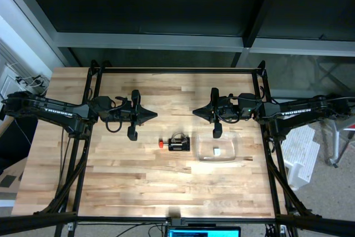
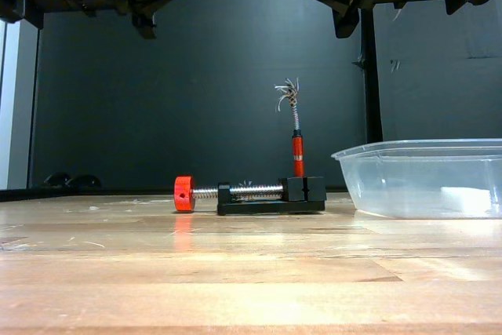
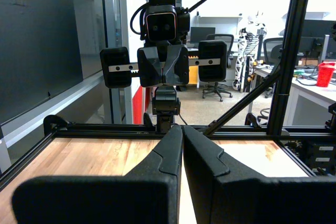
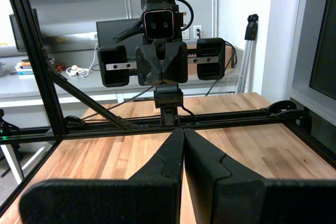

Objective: Remove the RCA connector from the receptacle and place in the container

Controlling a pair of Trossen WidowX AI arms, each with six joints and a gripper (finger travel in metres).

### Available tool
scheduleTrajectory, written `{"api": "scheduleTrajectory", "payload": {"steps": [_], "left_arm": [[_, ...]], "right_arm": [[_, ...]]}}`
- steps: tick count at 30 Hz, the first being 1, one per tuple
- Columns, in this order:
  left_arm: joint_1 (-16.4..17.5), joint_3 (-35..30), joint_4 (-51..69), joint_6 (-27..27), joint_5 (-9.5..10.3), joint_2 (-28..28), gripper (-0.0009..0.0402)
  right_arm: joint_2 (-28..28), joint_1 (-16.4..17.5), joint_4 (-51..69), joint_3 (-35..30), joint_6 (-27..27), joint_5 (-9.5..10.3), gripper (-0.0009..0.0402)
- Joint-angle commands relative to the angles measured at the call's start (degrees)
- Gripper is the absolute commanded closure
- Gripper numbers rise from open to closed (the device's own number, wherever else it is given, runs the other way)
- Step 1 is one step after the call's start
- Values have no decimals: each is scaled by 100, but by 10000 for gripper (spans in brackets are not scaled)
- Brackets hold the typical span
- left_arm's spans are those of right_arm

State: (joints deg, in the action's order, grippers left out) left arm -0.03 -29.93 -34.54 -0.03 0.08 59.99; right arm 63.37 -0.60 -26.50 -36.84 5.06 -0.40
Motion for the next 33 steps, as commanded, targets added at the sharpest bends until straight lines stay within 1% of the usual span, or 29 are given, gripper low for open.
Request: {"api": "scheduleTrajectory", "payload": {"steps": [1,26,28,29,30,31,33], "left_arm": [[4,-2,0,0,-2,2,393],[4,-2,0,2,-2,2,393],[2,-2,0,2,-2,2,393],[2,-2,0,0,-2,2,393],[4,-2,0,0,-2,2,393],[4,-2,0,2,-2,2,393],[2,-2,0,0,-2,2,393]], "right_arm": [[2,0,2,0,4,-2,393],[2,0,2,0,4,0,393],[2,2,2,-11,48,48,393],[2,2,11,-31,48,131,393],[2,2,76,-74,46,267,393],[2,4,273,-162,48,343,393],[2,26,999,-444,48,273,393]]}}
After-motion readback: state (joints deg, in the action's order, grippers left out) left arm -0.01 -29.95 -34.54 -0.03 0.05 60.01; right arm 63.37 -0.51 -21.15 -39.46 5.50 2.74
